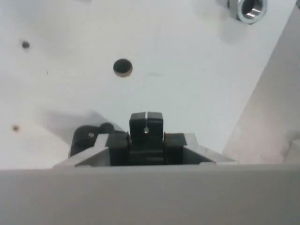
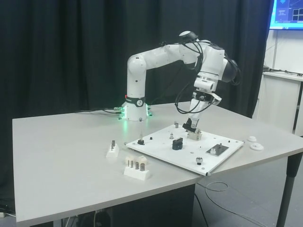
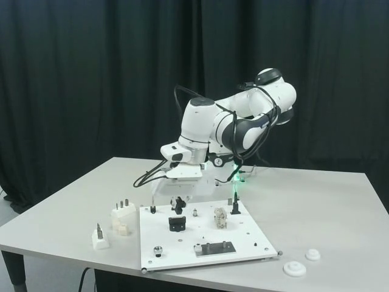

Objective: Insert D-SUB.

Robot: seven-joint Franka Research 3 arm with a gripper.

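My gripper (image 1: 146, 117) hangs low over the white board (image 1: 187, 70), its black fingers (image 1: 138, 125) pressed together with only a thin seam and nothing visible between them. In the first room view the gripper (image 2: 191, 126) is over the board's far middle part (image 2: 156, 151). From the second room view the gripper (image 3: 176, 202) appears just behind a black connector-like block (image 3: 177, 223), also visible as a black block (image 2: 177, 143) on the board. A black part (image 1: 85, 137) lies on the board close beside the fingers, half hidden by them.
The board carries a round hole (image 1: 123, 67), a metal ring (image 1: 248, 9), a metal fixture (image 3: 219, 219), a flat grey plate (image 3: 213, 248) and small pegs. White holders (image 3: 121, 218) and white discs (image 3: 295, 267) lie on the grey table (image 2: 61, 156).
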